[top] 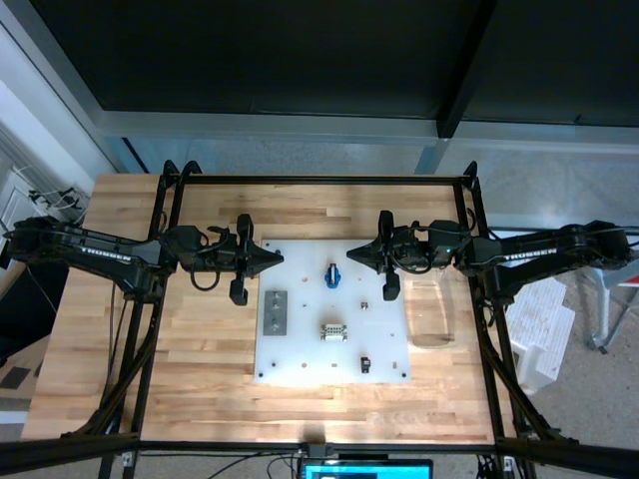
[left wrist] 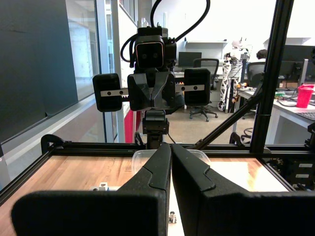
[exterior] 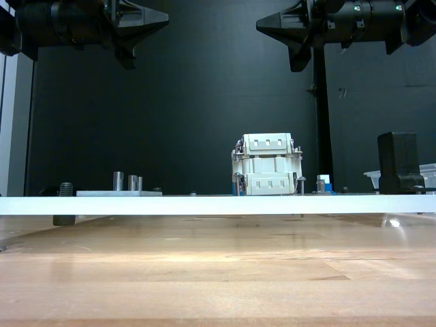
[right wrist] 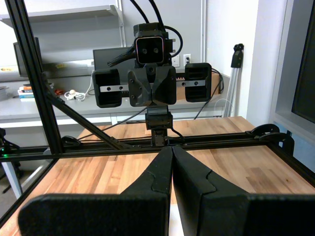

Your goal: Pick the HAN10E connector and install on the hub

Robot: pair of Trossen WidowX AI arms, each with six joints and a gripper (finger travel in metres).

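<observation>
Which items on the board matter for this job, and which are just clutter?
Job: HAN10E connector stacked on the hub; left gripper and right gripper, both shut, high over the far side of the white board.
Lying about: grey metal block, blue fitting, clear tub, black block.
</observation>
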